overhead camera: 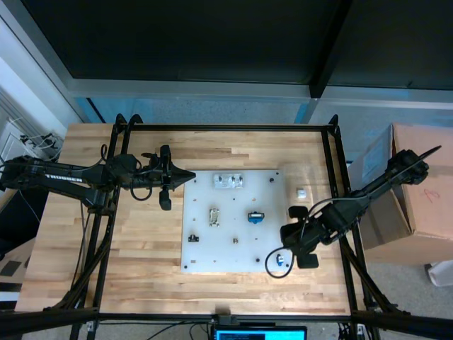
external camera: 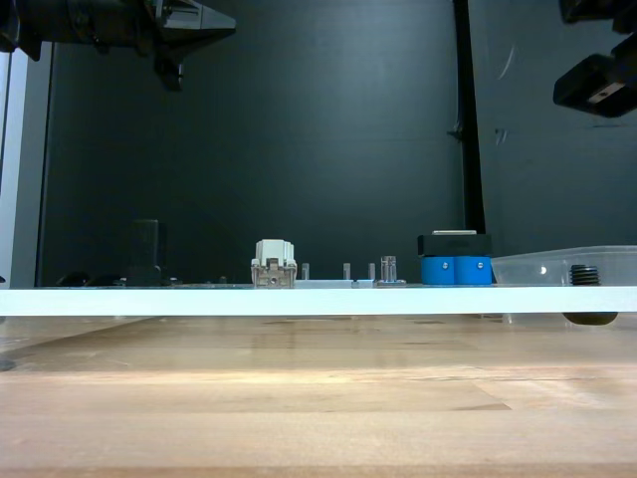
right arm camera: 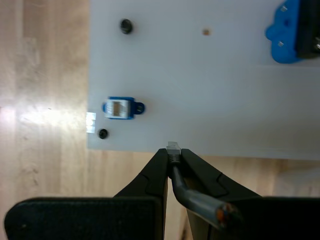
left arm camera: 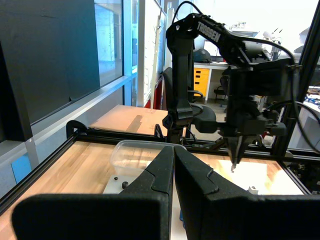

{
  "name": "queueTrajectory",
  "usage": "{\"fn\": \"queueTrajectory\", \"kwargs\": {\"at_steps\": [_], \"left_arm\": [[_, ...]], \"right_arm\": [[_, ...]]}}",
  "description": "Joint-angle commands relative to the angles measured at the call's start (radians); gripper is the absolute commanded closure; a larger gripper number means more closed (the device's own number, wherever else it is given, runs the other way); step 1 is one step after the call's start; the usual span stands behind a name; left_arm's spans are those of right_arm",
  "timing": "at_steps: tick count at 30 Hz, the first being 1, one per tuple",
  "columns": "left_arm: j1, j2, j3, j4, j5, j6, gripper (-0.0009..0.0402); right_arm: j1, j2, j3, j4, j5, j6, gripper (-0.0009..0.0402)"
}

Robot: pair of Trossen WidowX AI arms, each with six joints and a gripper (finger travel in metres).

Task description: Pick the RJ45 connector and install on the taskboard

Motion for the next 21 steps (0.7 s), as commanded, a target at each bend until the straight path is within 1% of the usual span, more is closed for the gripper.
{"fn": "queueTrajectory", "kwargs": {"at_steps": [1, 10, 21], "left_arm": [[0.0, 0.0, 0.0, 0.0, 0.0, 0.0, 0.0393], [0.0, 0.0, 0.0, 0.0, 0.0, 0.0, 0.0393], [0.0, 0.0, 0.0, 0.0, 0.0, 0.0, 0.0393]], "right_arm": [[0.009, 0.034, 0.03, -0.001, 0.0, 0.005, 0.0393], [0.032, 0.113, 0.09, 0.007, 0.0, 0.028, 0.0393], [0.063, 0.163, 0.113, 0.038, 0.0, 0.074, 0.0393]]}}
